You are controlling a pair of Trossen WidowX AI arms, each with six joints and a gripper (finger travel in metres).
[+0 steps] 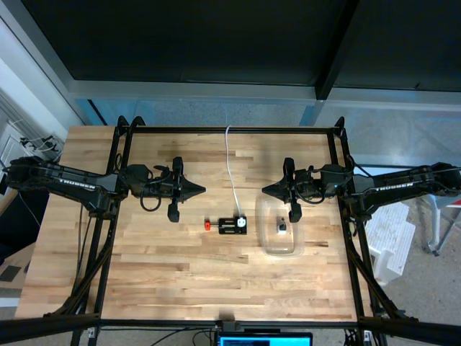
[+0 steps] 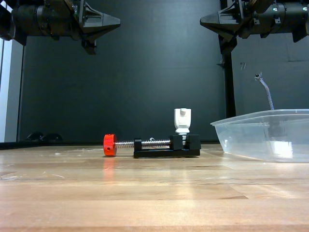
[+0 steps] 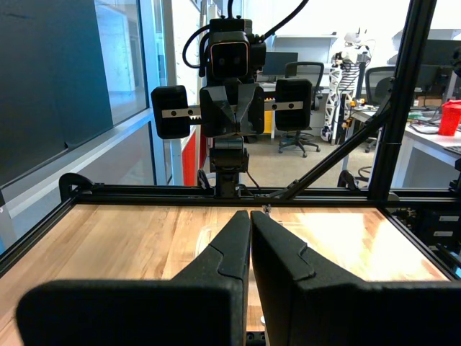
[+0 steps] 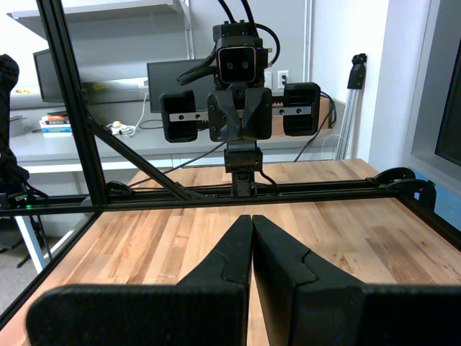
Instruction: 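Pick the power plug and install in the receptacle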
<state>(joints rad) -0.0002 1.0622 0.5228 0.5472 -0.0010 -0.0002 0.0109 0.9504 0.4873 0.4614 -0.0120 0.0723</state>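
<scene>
The power plug (image 1: 282,228) is a tiny dark piece lying inside a clear plastic tray (image 1: 268,245), right of the table's middle. The receptacle (image 1: 242,223) is a small white socket standing on a little black vise (image 1: 227,225) with a red knob (image 1: 207,225); it stands upright in the low view (image 2: 182,119). Its thin white cable (image 1: 231,166) runs to the far edge. My left gripper (image 1: 202,190) hovers high, left of the vise, shut and empty (image 3: 251,214). My right gripper (image 1: 264,190) hovers above the tray's far end, shut and empty (image 4: 252,216).
A black frame (image 1: 230,130) borders the wooden table. The clear tray (image 2: 241,137) sits just right of the vise (image 2: 166,145). Both arms point inward at each other, well above the board. A screen edge (image 1: 263,337) shows at the near side.
</scene>
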